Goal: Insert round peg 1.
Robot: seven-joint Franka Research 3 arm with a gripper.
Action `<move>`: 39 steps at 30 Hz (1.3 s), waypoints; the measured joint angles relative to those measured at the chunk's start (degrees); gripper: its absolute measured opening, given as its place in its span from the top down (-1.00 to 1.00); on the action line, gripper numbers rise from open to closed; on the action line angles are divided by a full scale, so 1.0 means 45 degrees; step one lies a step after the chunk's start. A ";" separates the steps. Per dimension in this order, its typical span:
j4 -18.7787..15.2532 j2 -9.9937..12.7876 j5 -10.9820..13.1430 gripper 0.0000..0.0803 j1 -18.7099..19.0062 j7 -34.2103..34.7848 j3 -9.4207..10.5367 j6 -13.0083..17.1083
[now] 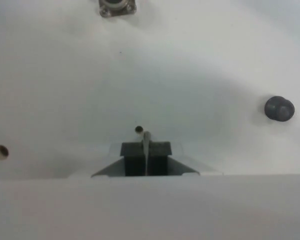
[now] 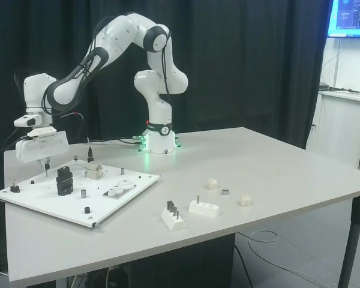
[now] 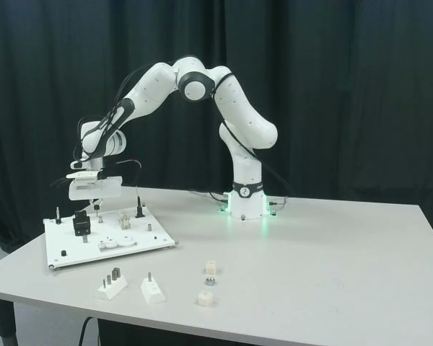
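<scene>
Black curtains hang behind a grey worktop, and a white arm stands bolted near its back edge. A white board lies at one end of the worktop, and the arm reaches out over the board's far corner.

The gripper hangs low over the board. Its two black fingers are nearly together, pinching a thin round peg that points down. In the wrist view the tip of the peg sits just beside a small dark hole in the board, not yet in it.

I think the arm is at the lining-up step. Next, the peg likely needs a tiny slide until it is right over the hole, then a slow, straight push down. If the peg is tilted or off to the side, it may hit the rim and stop.

Nothing stands between the peg and the hole. A grey knob, a metal fitting and another hole are well apart from it. A black block and white gears sit further along the board. Small white holders stand near the worktop's front edge, far from the job.
</scene>
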 joint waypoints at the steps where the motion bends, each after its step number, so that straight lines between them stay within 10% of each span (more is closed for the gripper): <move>1: 0.0000 0.0000 0.0000 0.96 0.0000 0.0000 -0.0001 -0.0002; 39: -0.0001 -0.0004 0.0000 0.96 0.0002 -0.0067 -0.0079 -0.0235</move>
